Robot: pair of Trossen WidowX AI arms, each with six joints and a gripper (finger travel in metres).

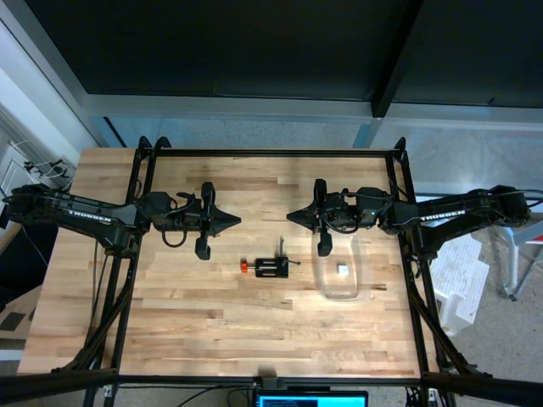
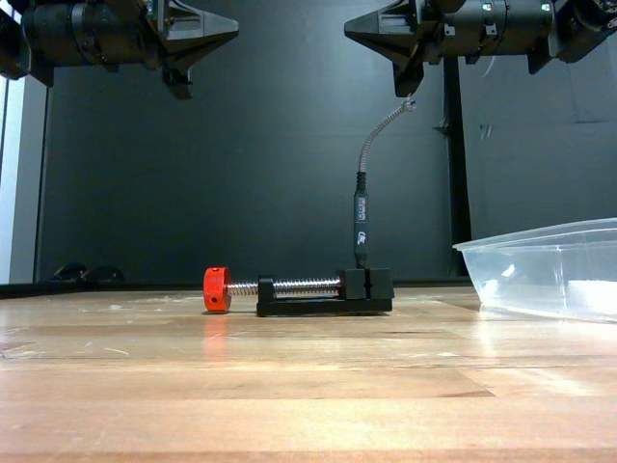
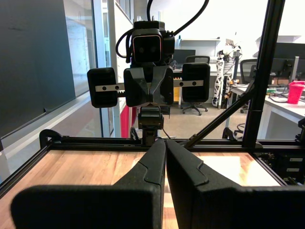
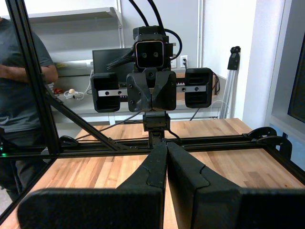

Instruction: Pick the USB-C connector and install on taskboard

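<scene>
Bare bench (image 1: 212, 339) up front, nothing in the way. Middle of the bench: the black block (image 2: 366, 287), red-orange knob (image 2: 217, 289) pointing toward the left arm's side. And look, the dark plug (image 2: 360, 217) is standing upright out of the block's other end, its springy stub (image 2: 381, 130) curling up and over toward the right arm's side. To my eye it's seated, or very nearly; how deep it sits I can't tell from here.

Just beside the block on the right arm's side is the clear tray (image 2: 540, 270), with a small white cube (image 1: 343, 269) inside, apart from everything else.

Farther back and high up, the left gripper (image 3: 165, 143) hangs with jaws clenched on nothing. The right gripper (image 4: 167, 143) faces it the same way, jaws pressed together and empty. Both are well above the bench.

Here's the danger. From the low view that curling stub ends right under the right gripper, though from above the two are apart. If that arm drops or sweeps inward, it could catch the spring, lever the plug over or pop it out. The block doesn't look fastened down, so a snag could drag it into the tray. A sideways nudge on such a tall thin plug could bend it in its socket.
</scene>
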